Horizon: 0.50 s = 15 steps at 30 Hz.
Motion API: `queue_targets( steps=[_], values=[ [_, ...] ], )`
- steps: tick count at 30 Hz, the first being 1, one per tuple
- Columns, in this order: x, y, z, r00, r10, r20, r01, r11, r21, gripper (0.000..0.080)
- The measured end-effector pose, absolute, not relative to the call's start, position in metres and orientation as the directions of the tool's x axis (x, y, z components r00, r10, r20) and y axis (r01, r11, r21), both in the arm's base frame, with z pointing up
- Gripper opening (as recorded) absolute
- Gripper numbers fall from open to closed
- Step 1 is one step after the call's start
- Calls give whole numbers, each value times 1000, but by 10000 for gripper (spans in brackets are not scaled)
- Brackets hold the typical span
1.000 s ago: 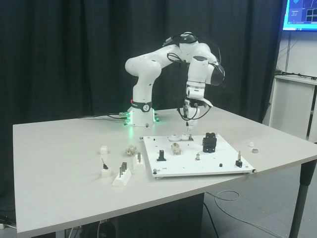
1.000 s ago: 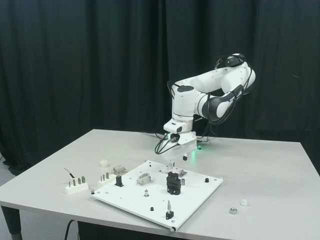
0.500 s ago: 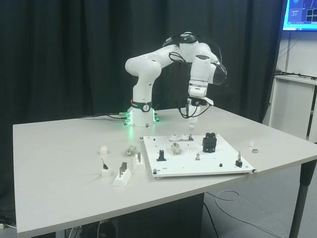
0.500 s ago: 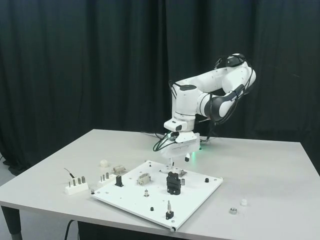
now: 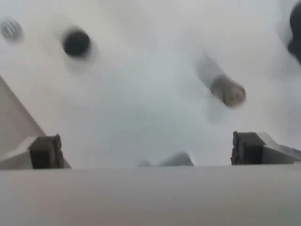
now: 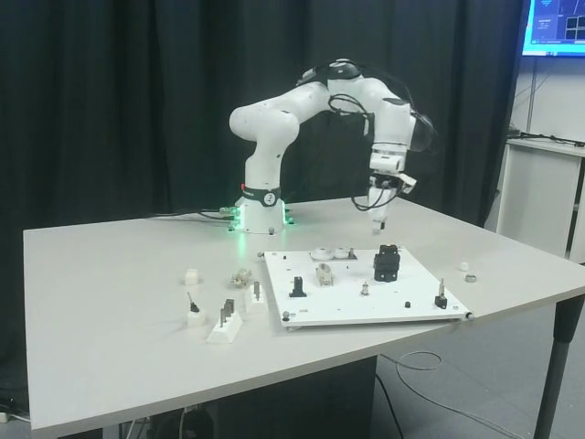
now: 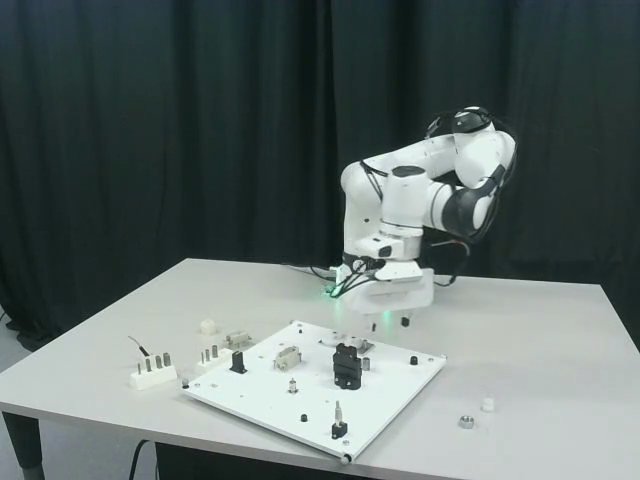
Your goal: Pick small gear.
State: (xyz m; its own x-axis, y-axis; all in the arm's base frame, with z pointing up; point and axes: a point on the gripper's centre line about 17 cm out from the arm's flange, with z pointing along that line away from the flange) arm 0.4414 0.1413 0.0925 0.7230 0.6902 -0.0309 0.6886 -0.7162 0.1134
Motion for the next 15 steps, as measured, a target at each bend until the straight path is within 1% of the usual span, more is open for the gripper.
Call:
queue_targets(
  steps=[9,15],
  values=[
    [458,190,104,753,657,21,646,-745,168,800],
    [472,212,108,777,628,44,609,-767,204,800]
  ],
)
